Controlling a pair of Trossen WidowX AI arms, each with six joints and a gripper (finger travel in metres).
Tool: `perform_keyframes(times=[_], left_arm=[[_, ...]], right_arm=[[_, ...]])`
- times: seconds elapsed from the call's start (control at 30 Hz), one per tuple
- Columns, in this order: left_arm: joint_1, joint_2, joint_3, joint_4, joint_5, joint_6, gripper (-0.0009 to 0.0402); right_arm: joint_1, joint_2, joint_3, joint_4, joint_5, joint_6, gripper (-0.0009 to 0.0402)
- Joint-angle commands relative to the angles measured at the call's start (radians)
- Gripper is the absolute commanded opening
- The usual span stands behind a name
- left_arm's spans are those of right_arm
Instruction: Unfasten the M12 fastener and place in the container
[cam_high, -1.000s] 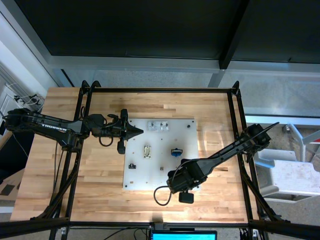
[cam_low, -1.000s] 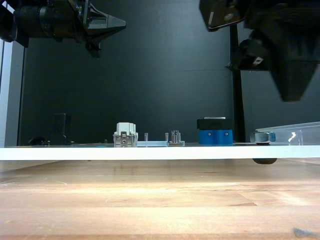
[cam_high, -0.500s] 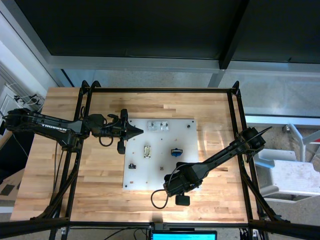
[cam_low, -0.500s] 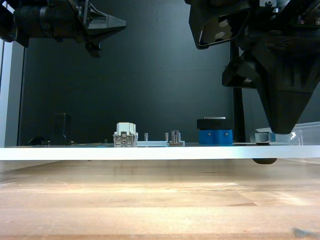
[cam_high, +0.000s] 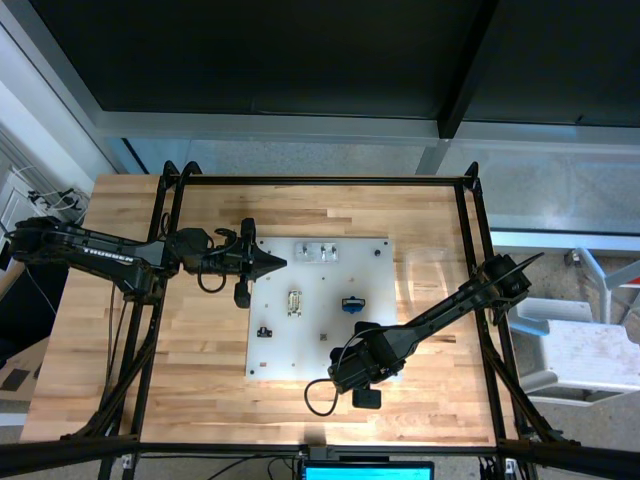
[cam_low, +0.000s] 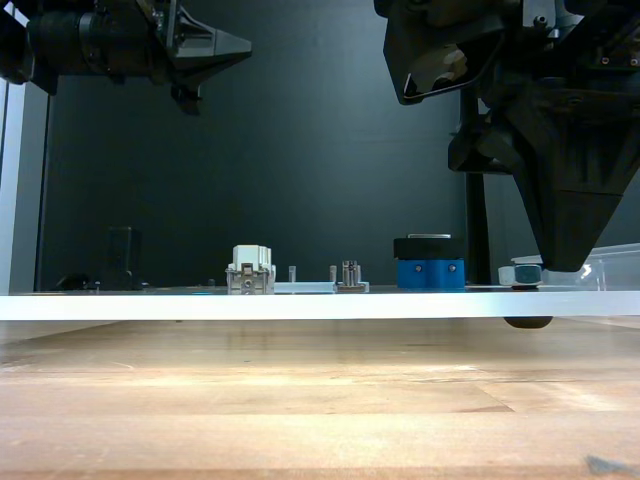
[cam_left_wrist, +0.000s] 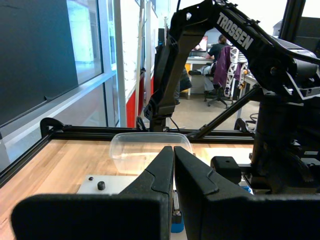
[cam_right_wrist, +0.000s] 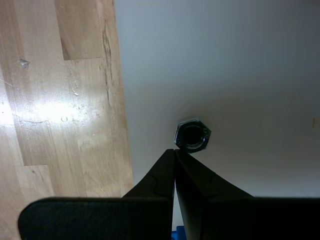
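Note:
The M12 fastener (cam_right_wrist: 192, 134) is a small silver hex nut with a dark middle, sitting on its stud on the white board (cam_right_wrist: 240, 75). In the low view the nut (cam_low: 522, 274) stands low at the board's near right, in front of the clear container (cam_low: 612, 262). My right gripper (cam_right_wrist: 175, 151) is shut on nothing, its tips just beside the nut and slightly above the board (cam_high: 300, 340). From above, the right gripper (cam_high: 372, 362) hides the nut. The container (cam_high: 425, 275) lies right of the board, nothing showing in it. My left gripper (cam_high: 283, 263) hangs shut over the board's far left edge.
A blue part (cam_high: 352, 304) with a black cap, a white connector (cam_high: 294, 303) and small silver posts (cam_low: 350, 274) stand mid-board. A black frame rail (cam_high: 478, 260) runs along the table's right side. The container (cam_left_wrist: 145, 147) also shows past the left gripper (cam_left_wrist: 173, 148).
My right gripper has swung toward the board's near right corner and come down, its tips now beside the nut. The left arm has not moved.

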Motion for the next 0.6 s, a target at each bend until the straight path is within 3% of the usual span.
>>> perform_keyframes(times=[0.03, 0.13, 0.23, 0.27, 0.3, 0.5, 0.6], left_arm=[[0.000, 0.000, 0.000, 0.000, 0.000, 0.000, 0.0000], [0.000, 0.000, 0.000, 0.000, 0.000, 0.000, 0.0000], [0.000, 0.000, 0.000, 0.000, 0.000, 0.000, 0.0000], [0.000, 0.000, 0.000, 0.000, 0.000, 0.000, 0.0000], [0.000, 0.000, 0.000, 0.000, 0.000, 0.000, 0.0000], [0.000, 0.000, 0.000, 0.000, 0.000, 0.000, 0.0000], [0.000, 0.000, 0.000, 0.000, 0.000, 0.000, 0.0000]], right_arm=[[-0.001, 0.001, 0.000, 0.001, 0.007, 0.001, 0.0000], [-0.001, 0.001, 0.000, -0.008, 0.021, -0.014, 0.0000], [-0.001, -0.002, 0.009, -0.109, 0.219, 0.040, 0.0000], [-0.001, -0.005, 0.013, -0.143, 0.257, 0.054, 0.0000], [0.000, -0.008, 0.016, -0.164, 0.273, 0.055, 0.0000], [-0.001, -0.036, 0.016, -0.175, 0.251, 0.056, 0.0000], [-0.001, -0.049, 0.016, -0.169, 0.179, 0.056, 0.0000]])
